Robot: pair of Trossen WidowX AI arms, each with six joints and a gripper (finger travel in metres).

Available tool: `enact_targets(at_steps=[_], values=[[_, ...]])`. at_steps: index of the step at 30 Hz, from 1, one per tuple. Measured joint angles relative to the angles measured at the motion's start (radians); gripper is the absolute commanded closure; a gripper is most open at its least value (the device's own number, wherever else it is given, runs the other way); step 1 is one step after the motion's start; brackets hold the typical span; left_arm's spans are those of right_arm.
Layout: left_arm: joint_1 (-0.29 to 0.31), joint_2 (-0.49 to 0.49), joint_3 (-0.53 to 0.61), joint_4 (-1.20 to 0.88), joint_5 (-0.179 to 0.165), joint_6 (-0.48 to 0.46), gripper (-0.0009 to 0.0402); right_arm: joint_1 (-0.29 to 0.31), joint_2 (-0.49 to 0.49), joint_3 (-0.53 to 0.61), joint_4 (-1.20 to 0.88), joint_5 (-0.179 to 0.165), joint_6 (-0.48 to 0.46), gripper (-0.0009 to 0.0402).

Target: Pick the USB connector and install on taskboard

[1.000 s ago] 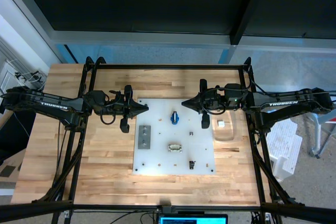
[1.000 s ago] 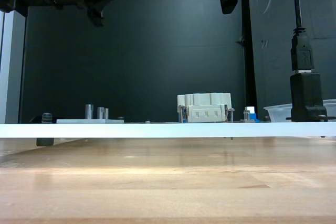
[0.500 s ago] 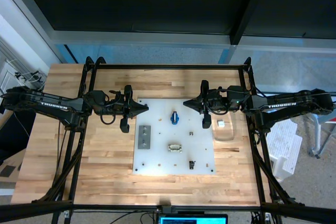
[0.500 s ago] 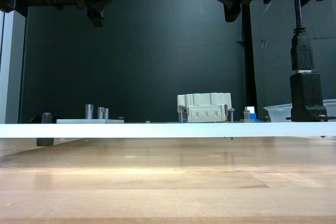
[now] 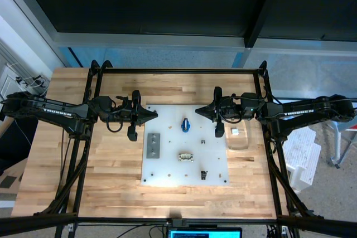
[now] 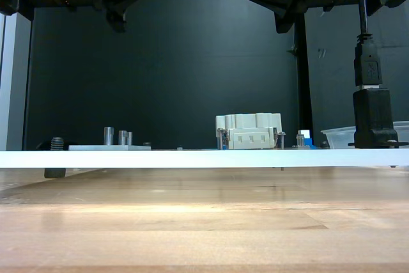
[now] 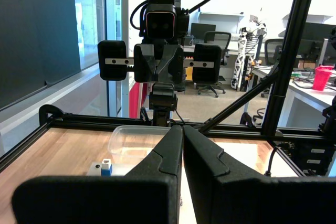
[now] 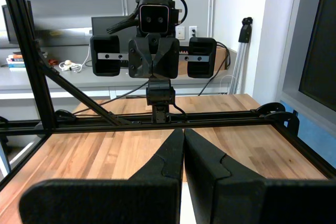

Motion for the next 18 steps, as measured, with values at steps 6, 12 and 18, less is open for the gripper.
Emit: enact_targets(at_steps=[6, 12, 18], values=[[0.0, 0.0, 0.0, 0.0, 0.0, 0.0, 0.0393, 0.002, 0.0, 0.001, 0.0, 0.0, -0.017, 0.0393], [0.0, 0.0, 0.0, 0.0, 0.0, 0.0, 0.0393, 0.008, 0.0, 0.013, -0.011, 0.002, -0.039, 0.0393], [0.0, 0.0, 0.0, 0.0, 0.0, 0.0, 0.0393, 0.008, 0.004, 0.016, -0.019, 0.001, -0.038, 0.0393]])
